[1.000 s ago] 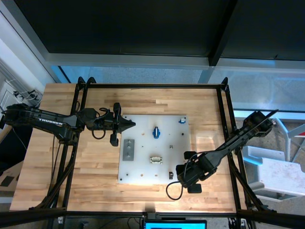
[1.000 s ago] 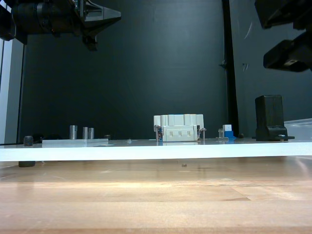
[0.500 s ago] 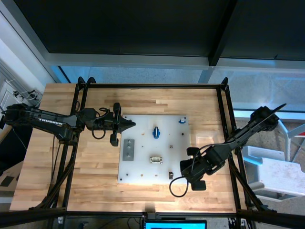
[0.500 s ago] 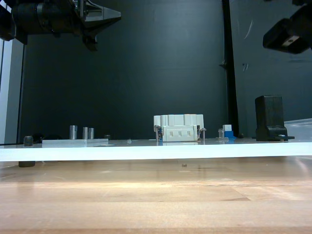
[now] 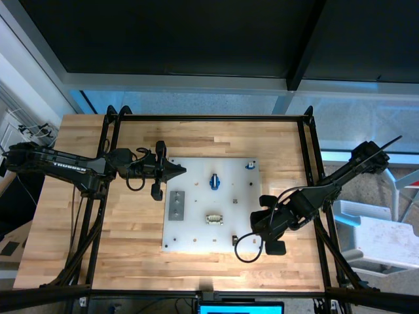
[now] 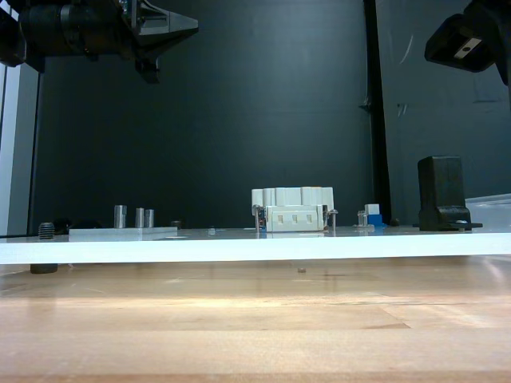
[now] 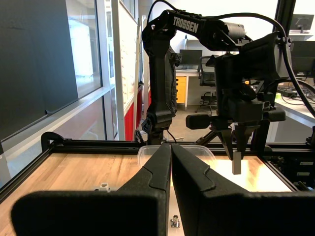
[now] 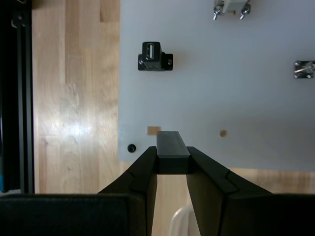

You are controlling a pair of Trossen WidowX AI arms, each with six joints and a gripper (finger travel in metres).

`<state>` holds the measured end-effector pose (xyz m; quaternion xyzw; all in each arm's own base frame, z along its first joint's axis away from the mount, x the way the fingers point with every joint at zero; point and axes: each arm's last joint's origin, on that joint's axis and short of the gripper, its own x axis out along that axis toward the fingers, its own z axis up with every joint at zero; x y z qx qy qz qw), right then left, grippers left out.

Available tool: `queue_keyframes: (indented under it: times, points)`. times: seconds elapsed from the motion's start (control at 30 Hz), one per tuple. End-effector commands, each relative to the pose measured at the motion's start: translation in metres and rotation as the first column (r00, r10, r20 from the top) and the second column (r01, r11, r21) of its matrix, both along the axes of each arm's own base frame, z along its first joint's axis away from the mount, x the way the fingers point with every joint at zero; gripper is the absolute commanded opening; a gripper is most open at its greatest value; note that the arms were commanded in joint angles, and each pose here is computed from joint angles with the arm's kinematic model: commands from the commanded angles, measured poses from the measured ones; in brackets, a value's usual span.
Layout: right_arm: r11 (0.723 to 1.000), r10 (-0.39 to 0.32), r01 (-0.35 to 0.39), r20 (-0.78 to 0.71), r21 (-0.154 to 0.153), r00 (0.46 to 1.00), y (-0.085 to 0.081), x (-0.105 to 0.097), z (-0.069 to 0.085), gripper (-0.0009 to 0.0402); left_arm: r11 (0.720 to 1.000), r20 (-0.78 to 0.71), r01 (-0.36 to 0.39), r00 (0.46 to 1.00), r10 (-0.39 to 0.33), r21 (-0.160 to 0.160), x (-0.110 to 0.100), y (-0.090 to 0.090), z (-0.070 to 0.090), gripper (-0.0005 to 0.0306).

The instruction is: Pick the 16mm bar from the taskboard and place it in the container

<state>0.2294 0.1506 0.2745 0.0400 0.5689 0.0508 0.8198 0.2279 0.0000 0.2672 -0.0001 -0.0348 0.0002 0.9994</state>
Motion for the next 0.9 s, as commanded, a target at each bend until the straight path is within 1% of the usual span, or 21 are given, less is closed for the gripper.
queue_keyframes:
  times: [0.03, 0.2, 0.63, 0.73, 0.9]
  points:
    - [1.0, 0.005, -0.005, -0.009, -0.01, 1.0, -0.001, 0.0, 0.0, 0.0032, 1.0, 0.0, 0.0, 1.0, 0.0, 0.0, 0.0, 0.0, 0.0, 0.0]
    - [1.0, -0.009, 0.008, -0.018, -0.018, 1.0, -0.008, -0.001, 0.001, 0.0032, 1.0, 0.0, 0.0, 1.0, 0.0, 0.0, 0.0, 0.0, 0.0, 0.0]
    - [0.997, -0.051, 0.046, -0.086, -0.064, 0.995, -0.027, -0.013, 0.007, 0.0032, 1.0, 0.0, 0.0, 1.0, 0.0, 0.0, 0.0, 0.0, 0.0, 0.0]
    - [0.996, -0.065, 0.059, -0.089, -0.065, 0.994, -0.034, -0.018, 0.005, 0.0032, 1.0, 0.0, 0.0, 1.0, 0.0, 0.0, 0.0, 0.0, 0.0, 0.0]
    - [0.994, -0.091, 0.084, -0.1, -0.071, 0.991, -0.048, -0.032, -0.004, 0.0032, 1.0, 0.0, 0.0, 1.0, 0.0, 0.0, 0.0, 0.0, 0.0, 0.0]
